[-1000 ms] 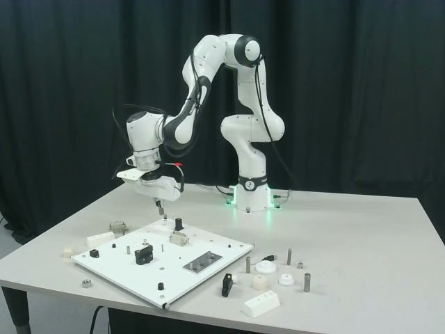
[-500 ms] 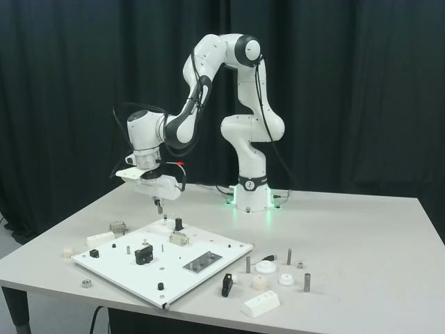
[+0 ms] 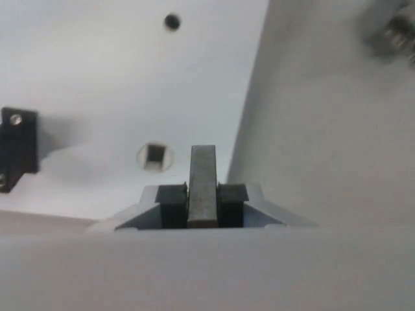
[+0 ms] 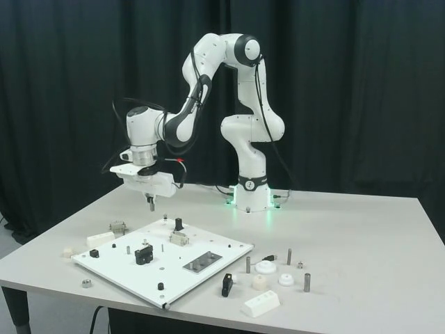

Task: Place square peg 4.

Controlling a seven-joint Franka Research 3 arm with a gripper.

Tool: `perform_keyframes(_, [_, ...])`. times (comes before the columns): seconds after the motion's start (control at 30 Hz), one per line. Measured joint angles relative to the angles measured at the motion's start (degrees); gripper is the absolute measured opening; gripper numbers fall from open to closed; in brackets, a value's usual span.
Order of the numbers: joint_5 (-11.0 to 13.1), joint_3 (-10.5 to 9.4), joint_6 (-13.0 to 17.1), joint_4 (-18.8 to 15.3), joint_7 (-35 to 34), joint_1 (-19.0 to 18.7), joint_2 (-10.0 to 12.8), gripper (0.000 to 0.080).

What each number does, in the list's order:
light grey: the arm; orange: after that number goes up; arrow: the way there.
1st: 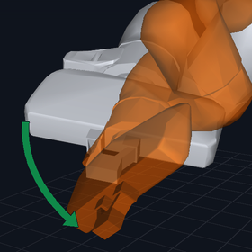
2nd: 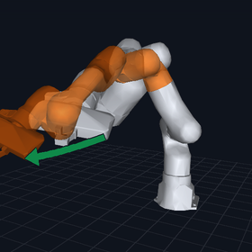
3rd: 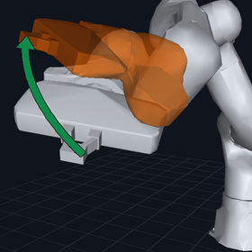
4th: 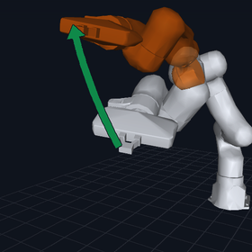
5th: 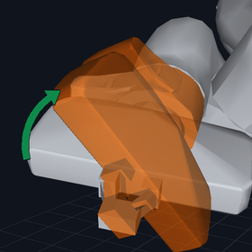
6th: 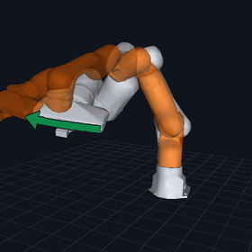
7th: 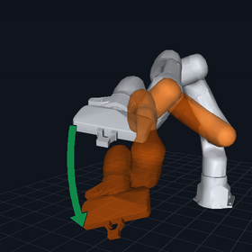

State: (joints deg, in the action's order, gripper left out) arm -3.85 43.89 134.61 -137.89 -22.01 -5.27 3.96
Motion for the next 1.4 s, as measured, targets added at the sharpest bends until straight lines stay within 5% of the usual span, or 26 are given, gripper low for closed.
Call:
perform_keyframes(0.43, [-1.7,2.4,9.59,1.38,5.72,1.01,0.92,0.0097])
perform_keyframes(0.87, [-0.87,3.2,15.94,5.9,11.6,2.54,5.84,0.0097])
perform_keyframes(1.13, [2.89,3.05,18.28,10.8,15.18,2.76,11.85,0.0097])
perform_keyframes(1.4, [9.64,1.53,17.53,16.49,23.03,4.67,18.11,0.0097])
